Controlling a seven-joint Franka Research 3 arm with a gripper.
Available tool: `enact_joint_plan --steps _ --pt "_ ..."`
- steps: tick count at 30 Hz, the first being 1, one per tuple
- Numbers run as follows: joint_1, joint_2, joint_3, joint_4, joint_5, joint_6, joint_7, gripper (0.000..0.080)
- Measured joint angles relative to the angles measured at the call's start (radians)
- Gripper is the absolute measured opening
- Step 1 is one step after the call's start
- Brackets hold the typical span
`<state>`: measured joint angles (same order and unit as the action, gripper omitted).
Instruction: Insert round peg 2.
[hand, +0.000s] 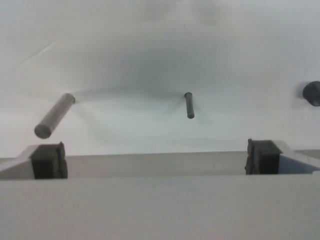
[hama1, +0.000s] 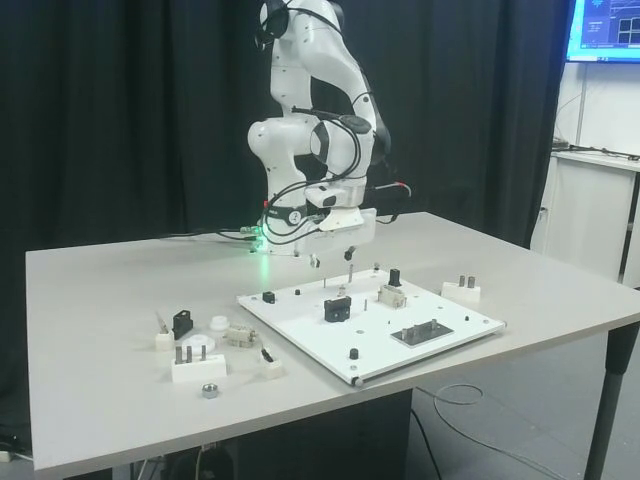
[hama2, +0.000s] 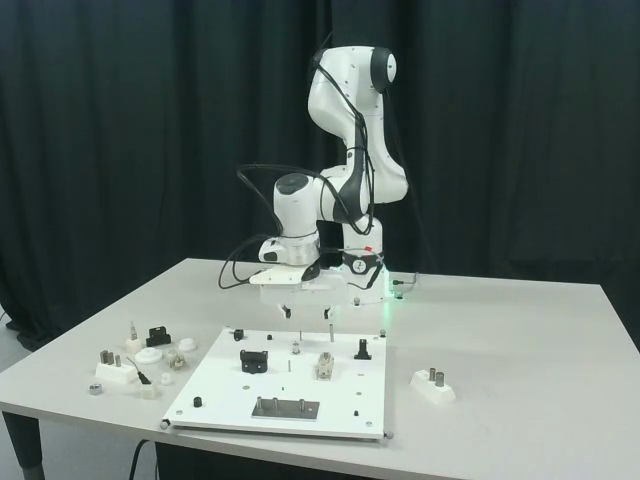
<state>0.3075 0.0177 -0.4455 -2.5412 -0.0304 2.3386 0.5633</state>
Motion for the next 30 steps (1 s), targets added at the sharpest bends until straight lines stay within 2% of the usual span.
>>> enact_joint_plan --steps 30 --pt "0.009 0.007 0.004 0.0 0.024 0.016 0.0 0.08"
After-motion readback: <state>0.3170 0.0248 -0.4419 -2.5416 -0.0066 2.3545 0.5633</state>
